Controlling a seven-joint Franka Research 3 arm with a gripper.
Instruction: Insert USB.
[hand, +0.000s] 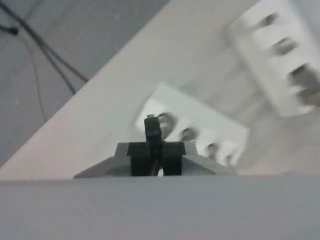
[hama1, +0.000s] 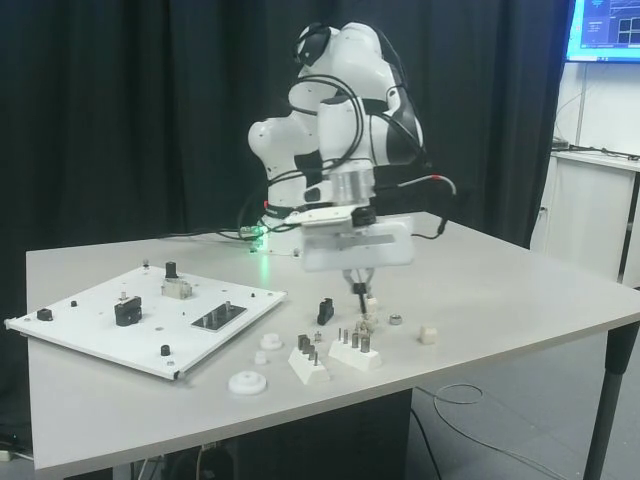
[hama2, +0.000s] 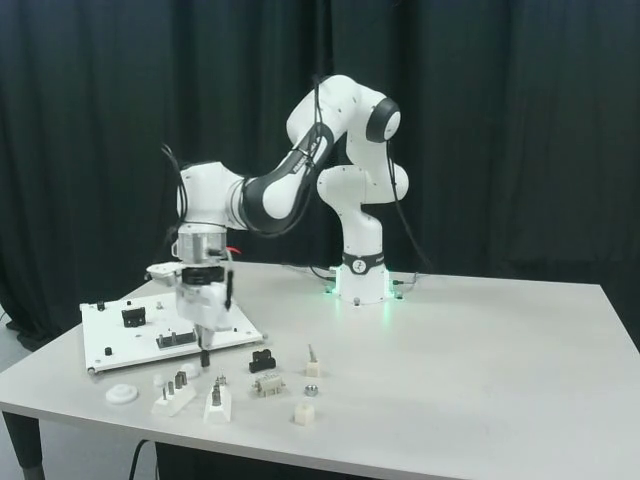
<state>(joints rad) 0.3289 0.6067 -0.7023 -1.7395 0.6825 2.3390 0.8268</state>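
My gripper (hand: 152, 150) is shut on a small black USB plug (hand: 151, 128) that sticks out past the black fingertips. It hangs just above a white holder block (hand: 192, 127) with several metal pegs; a second such block (hand: 282, 50) lies beside it. From the first room view, the gripper (hama1: 357, 283) holds the plug (hama1: 361, 292) over the block (hama1: 354, 352) near the table's front. The white task board (hama1: 100, 325), with black and grey fittings, lies off to the side. In the second room view the gripper (hama2: 203, 340) hovers at the board's near corner.
Around the blocks lie a black connector (hama1: 325, 310), a white cube (hama1: 427, 334), a small nut (hama1: 395, 320) and a white toothed disc (hama1: 245, 381). The table's front edge is close, with cables (hand: 45, 50) on the floor beyond it.
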